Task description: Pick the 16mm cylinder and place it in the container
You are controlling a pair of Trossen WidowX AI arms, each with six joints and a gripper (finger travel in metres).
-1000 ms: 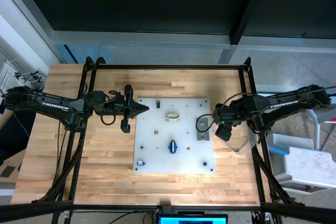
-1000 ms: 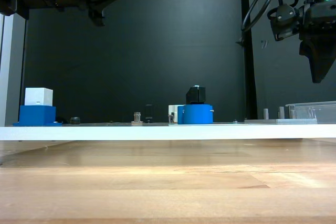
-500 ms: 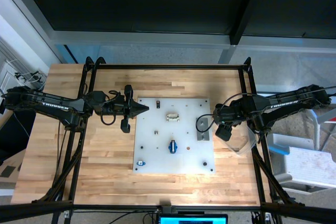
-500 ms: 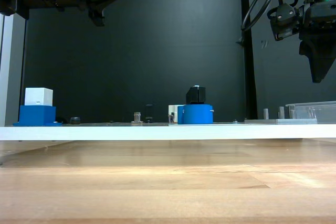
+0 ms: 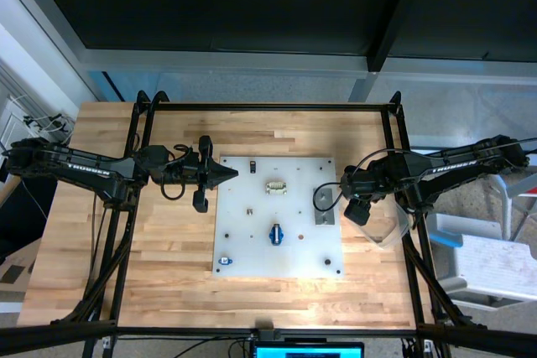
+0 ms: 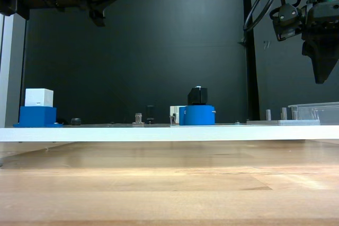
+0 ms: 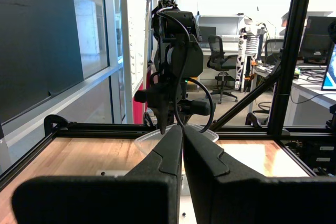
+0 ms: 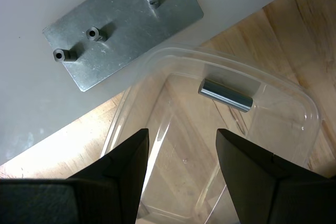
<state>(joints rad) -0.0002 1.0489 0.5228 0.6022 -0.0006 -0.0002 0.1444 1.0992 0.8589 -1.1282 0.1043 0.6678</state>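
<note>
On the white board [image 5: 252,241], the nearest thing is a small blue base topped with a white cube [image 6: 38,107] at the near left corner. Further in, around the board's middle, stands the blue upright part [image 5: 275,234] with a black cap. Just off the board's right edge sits the container [image 5: 391,233], on the wooden table [image 5: 151,274]. The 16mm cylinder [image 8: 226,94] lies on its side inside the container, against the wall nearest the board. The right gripper [image 8: 181,148] hangs above the container, pointing down into it. Its two fingers are spread wide apart with nothing between them, well clear of the cylinder. Beside the container, on the board's right side, lies a flat grey plate [image 8: 123,27] with short pegs standing up from it. The left gripper [image 5: 232,173] hangs high above the board's left edge, pointing inward across it. Its fingers are pressed together with nothing held. Beyond that level, towards the board's far edge, sit a white connector [image 5: 275,186] and a small black part [image 5: 252,165].
</note>
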